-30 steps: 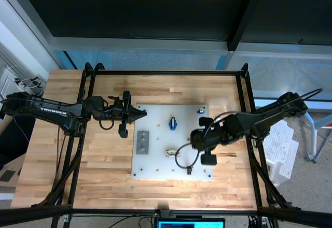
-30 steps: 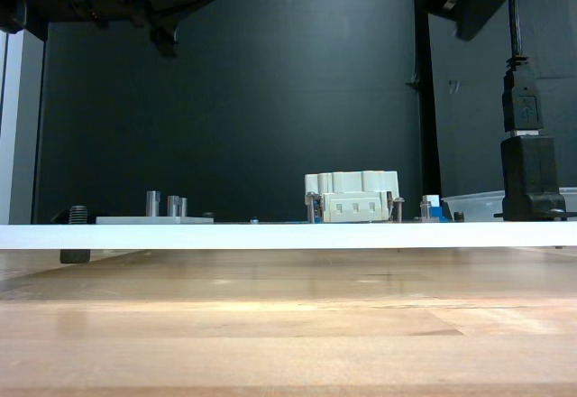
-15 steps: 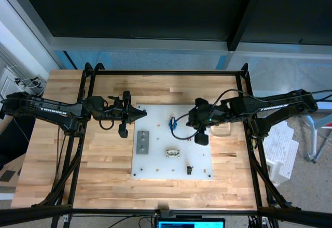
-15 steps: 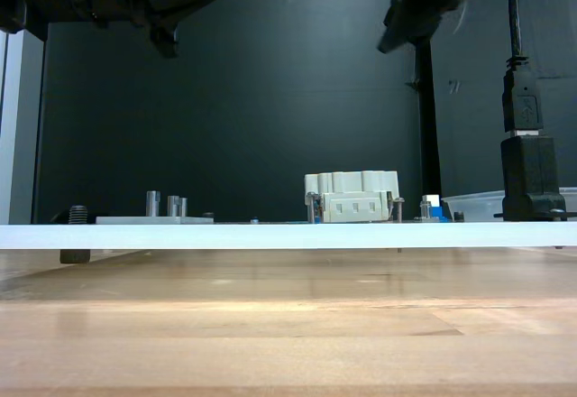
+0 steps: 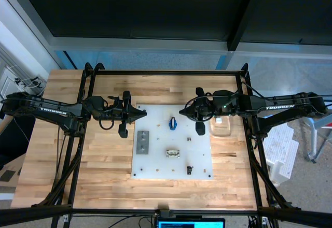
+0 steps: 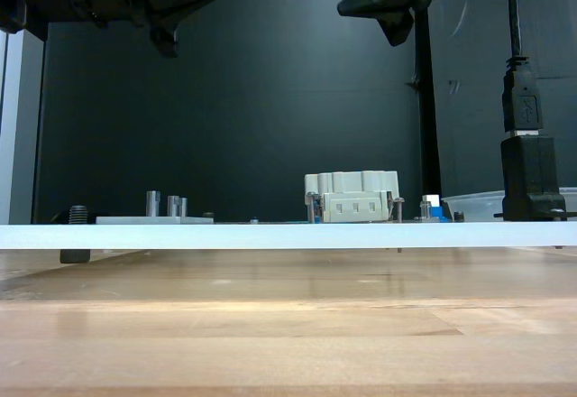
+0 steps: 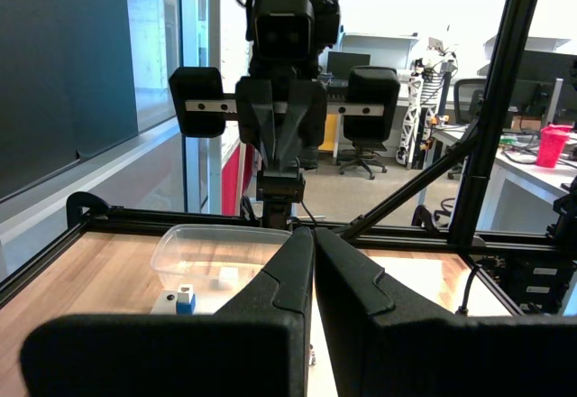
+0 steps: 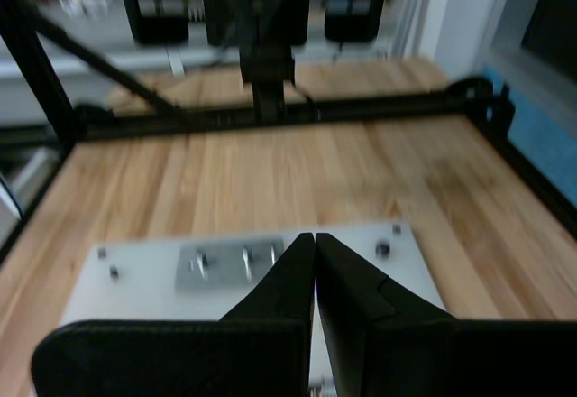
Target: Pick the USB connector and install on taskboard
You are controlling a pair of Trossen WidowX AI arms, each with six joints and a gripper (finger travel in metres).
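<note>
The white taskboard (image 5: 155, 160) lies in the middle of the wooden table. The black USB connector (image 6: 523, 108) stands upright in a black socket at the board's near right, its cable rising straight up; from above it is a small dark shape (image 5: 190, 170). No gripper touches it. My right gripper (image 5: 181, 112) hovers high over the board's far edge, pointing left, shut and holding nothing (image 8: 315, 237). Facing it over the far left corner, my left gripper (image 5: 144, 113) is shut and holds nothing (image 7: 313, 235).
On the board are a grey block (image 5: 142, 142), a blue part (image 5: 173, 123) and a beige socket (image 6: 353, 197). A clear plastic tub (image 5: 222, 127) sits by the board's right edge. Black frame rails run around the table.
The right arm left the near right of the board, rose and swung back to the far side, now pointing left. The USB connector stayed standing in its socket. The left arm did not move.
</note>
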